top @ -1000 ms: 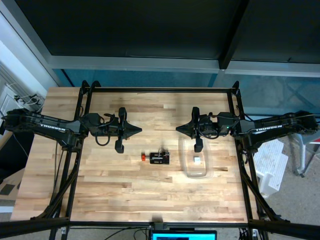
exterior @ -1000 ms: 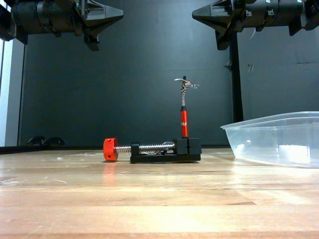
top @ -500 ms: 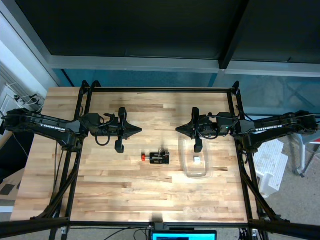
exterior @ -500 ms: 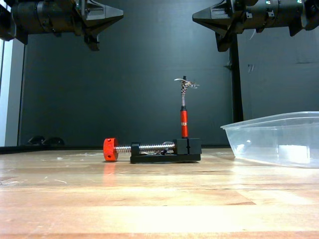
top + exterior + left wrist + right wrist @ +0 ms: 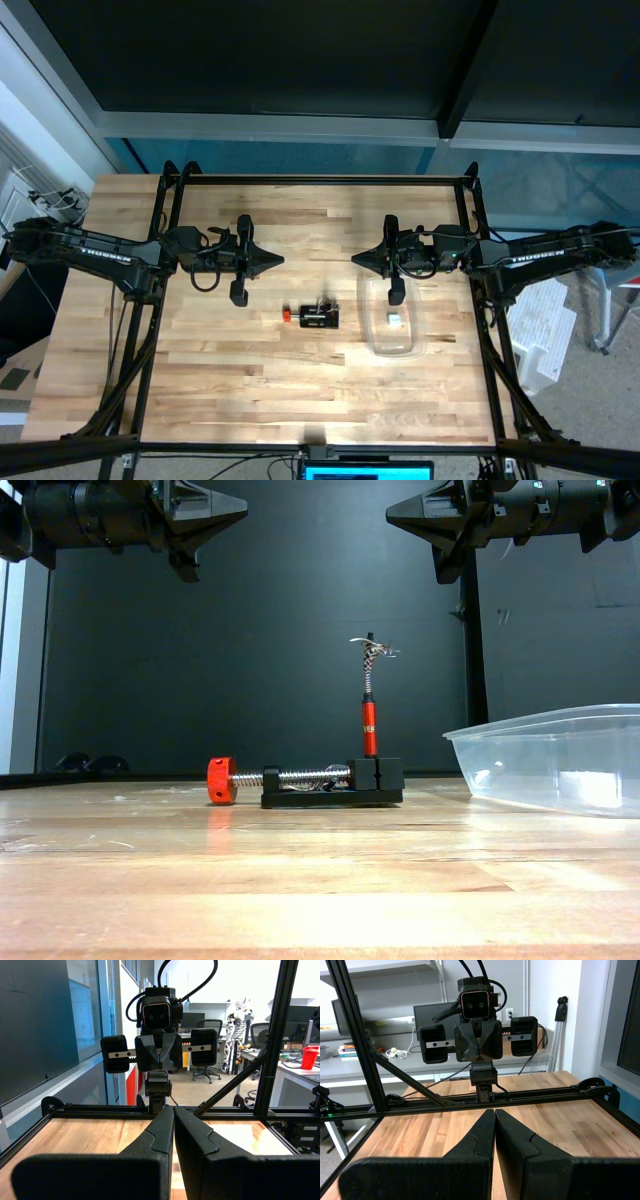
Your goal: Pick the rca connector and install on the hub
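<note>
The left gripper is held high above the bench, left of its middle, with the jaws pressed together on nothing. The right gripper is held at the same height right of the middle, facing it, jaws likewise closed and empty. The hub is set near the bench's middle, its red knob pointed toward the left edge. The rca connector is seen upright on the hub's right end, a braided lead rising above it. A clear plastic tray is placed nearer the right edge, with a small white square piece inside.
</note>
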